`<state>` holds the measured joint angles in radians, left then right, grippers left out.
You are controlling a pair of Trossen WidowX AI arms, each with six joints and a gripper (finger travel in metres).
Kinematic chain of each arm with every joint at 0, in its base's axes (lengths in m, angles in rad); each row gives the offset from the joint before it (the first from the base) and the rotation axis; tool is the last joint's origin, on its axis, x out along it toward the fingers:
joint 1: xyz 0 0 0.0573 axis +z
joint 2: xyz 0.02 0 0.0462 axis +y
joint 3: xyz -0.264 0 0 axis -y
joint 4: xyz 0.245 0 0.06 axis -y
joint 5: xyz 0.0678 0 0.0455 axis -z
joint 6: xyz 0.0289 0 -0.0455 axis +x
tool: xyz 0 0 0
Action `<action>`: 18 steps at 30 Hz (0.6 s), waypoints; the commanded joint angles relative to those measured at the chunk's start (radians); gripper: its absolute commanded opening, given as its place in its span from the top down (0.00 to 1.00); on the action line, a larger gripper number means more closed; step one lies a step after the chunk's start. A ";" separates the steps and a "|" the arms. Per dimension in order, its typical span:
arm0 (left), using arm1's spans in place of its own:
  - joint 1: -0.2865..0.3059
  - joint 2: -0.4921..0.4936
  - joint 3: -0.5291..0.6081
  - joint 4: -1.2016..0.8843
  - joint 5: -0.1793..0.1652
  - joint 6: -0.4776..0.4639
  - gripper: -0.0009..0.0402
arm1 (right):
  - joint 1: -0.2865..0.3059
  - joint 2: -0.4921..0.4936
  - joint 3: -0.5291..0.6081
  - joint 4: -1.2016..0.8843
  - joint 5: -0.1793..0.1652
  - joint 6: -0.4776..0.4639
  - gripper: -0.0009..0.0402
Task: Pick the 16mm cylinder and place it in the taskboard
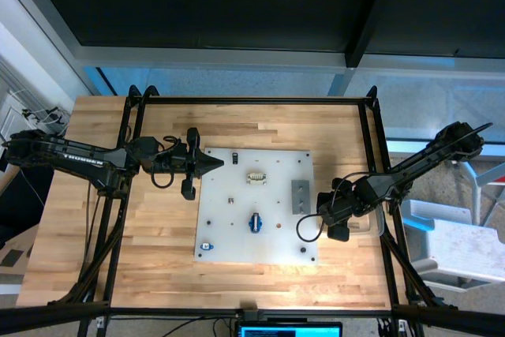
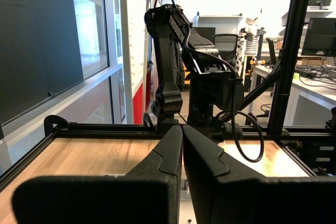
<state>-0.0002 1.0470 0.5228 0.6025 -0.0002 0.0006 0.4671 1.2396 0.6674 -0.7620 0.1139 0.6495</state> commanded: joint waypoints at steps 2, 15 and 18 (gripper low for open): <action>0.000 0.000 0.000 0.000 0.000 0.000 0.98 | 0.000 0.000 0.000 0.005 0.009 -0.002 0.56; 0.000 0.000 0.000 0.000 0.000 0.000 0.98 | 0.000 0.000 -0.006 0.010 -0.001 -0.003 0.74; 0.000 0.000 0.000 0.000 0.000 0.000 0.98 | 0.000 0.000 -0.008 0.011 -0.001 -0.004 0.78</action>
<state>-0.0002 1.0470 0.5224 0.6025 -0.0006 0.0006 0.4675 1.2396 0.6605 -0.7506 0.1135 0.6456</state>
